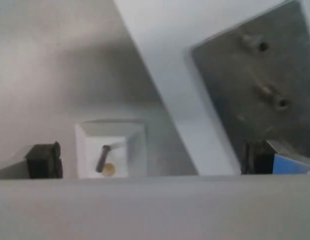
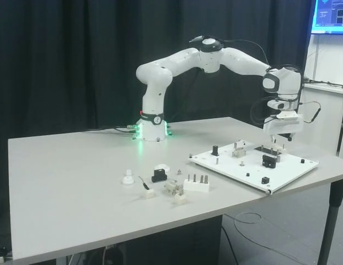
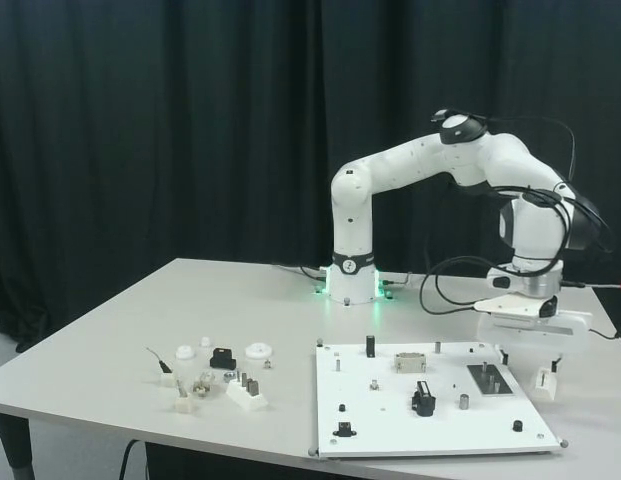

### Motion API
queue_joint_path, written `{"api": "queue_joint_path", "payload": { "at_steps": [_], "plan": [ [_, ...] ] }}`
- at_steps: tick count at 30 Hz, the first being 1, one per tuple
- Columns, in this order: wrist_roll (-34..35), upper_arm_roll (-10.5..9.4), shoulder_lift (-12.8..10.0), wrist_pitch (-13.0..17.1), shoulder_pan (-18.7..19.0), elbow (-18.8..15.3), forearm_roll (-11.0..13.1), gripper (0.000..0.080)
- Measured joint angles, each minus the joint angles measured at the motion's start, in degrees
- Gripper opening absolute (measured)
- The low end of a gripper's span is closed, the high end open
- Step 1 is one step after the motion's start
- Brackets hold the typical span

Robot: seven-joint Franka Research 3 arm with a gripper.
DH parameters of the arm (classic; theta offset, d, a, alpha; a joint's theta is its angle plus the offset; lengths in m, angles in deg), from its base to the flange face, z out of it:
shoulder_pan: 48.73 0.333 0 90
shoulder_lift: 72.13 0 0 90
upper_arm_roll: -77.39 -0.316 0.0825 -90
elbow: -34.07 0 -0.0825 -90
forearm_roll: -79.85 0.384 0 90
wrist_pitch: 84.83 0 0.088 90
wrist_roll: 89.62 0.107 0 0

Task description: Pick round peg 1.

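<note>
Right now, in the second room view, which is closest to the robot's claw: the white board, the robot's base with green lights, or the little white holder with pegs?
1. White board, right under the end effector, at the table's right end.
2. Robot's base, farther back, mid-table.
3. Peg holder, farthest, among the loose parts on the left.

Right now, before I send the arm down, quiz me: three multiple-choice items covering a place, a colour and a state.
1. Where does the gripper hang?
A. over one end of the white board
B. over the loose parts off the board
C. low over a bare table corner

2. What colour are the lights at the arm's base?
A. white
B. green
C. black

3. What state is the gripper in?
A. shut on a peg
B. pressed flat on the table
C. open, holding nothing

Answers: 1 A, both room views show it above the board's end; 2 B, green glows around the base; 3 C, the wrist view shows the fingertips wide apart with nothing gripped.
</note>
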Motion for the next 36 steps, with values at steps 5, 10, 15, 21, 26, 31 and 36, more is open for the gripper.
{"api": "queue_joint_path", "payload": {
  "at_steps": [5,10,15,21,26,31,36],
  "plan": [
    [1.8,-1.33,0.0,1.3,0.2,1.0,-1.2,0.0800],
    [3.0,-2.45,-0.1,2.4,0.2,1.6,-1.7,0.0800],
    [3.8,-3.46,-0.1,3.5,0.4,1.9,-1.9,0.0800],
    [4.5,-4.39,-0.1,4.4,0.5,2.3,-2.9,0.0800],
    [4.9,-5.02,-0.1,5.4,0.6,2.6,-3.6,0.0800],
    [5.5,-5.54,-0.2,6.2,0.6,2.6,-3.9,0.0685],
    [5.7,-5.68,-0.3,6.8,0.6,2.6,-4.2,0.0490]
  ]
}}
